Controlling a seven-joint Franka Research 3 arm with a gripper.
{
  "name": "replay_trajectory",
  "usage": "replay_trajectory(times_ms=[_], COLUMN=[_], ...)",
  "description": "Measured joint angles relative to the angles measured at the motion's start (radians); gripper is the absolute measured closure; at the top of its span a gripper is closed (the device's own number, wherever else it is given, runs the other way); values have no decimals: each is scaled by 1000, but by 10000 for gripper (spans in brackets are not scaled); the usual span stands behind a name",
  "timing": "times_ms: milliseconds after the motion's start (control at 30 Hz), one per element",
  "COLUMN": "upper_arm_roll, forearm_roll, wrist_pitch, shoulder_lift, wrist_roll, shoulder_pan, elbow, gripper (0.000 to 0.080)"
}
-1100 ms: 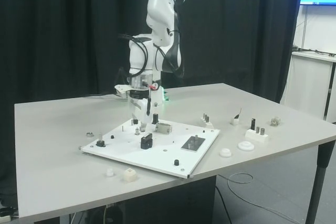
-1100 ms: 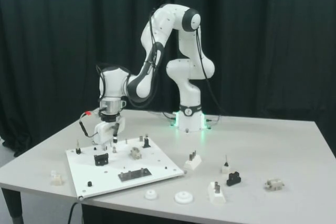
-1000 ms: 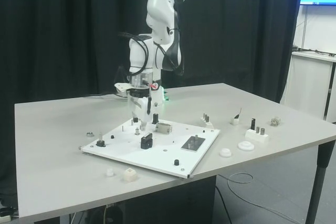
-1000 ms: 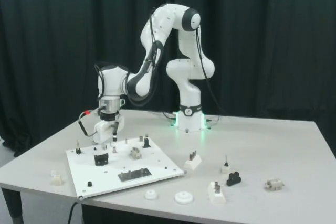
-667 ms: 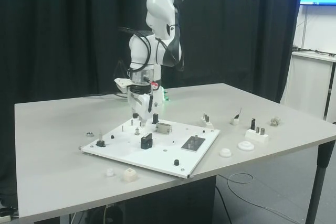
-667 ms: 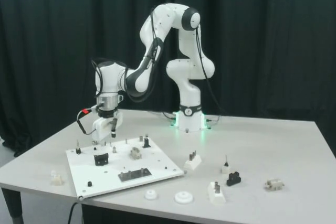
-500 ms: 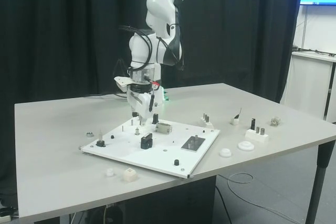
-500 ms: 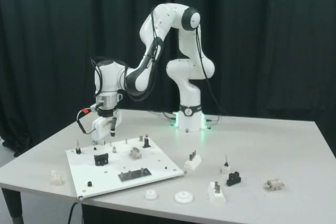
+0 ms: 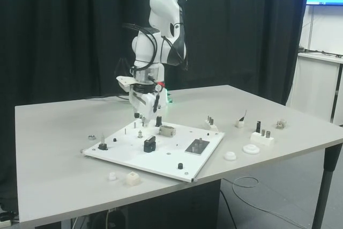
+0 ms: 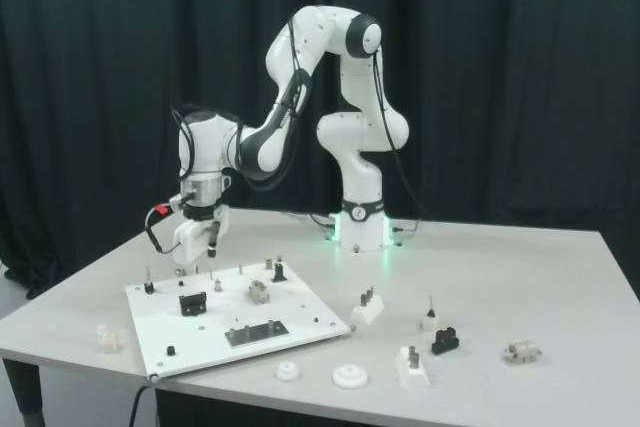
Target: Pick medium gear.
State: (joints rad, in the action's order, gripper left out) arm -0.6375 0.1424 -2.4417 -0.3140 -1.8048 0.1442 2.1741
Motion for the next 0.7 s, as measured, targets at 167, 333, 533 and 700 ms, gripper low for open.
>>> replay_trajectory(times_ms=[167, 333, 533, 700], upper_arm_roll=[0, 2, 9, 20], forearm_roll=[-14, -43, -56, -69], wrist_pitch=[0, 0, -2, -3], shoulder_lift=[3, 10, 19, 30], wrist_roll=[2, 34, 117, 256], shoulder_pan=[0, 1, 9, 25], elbow=[-3, -4, -9, -17], gripper=[3, 3, 3, 3])
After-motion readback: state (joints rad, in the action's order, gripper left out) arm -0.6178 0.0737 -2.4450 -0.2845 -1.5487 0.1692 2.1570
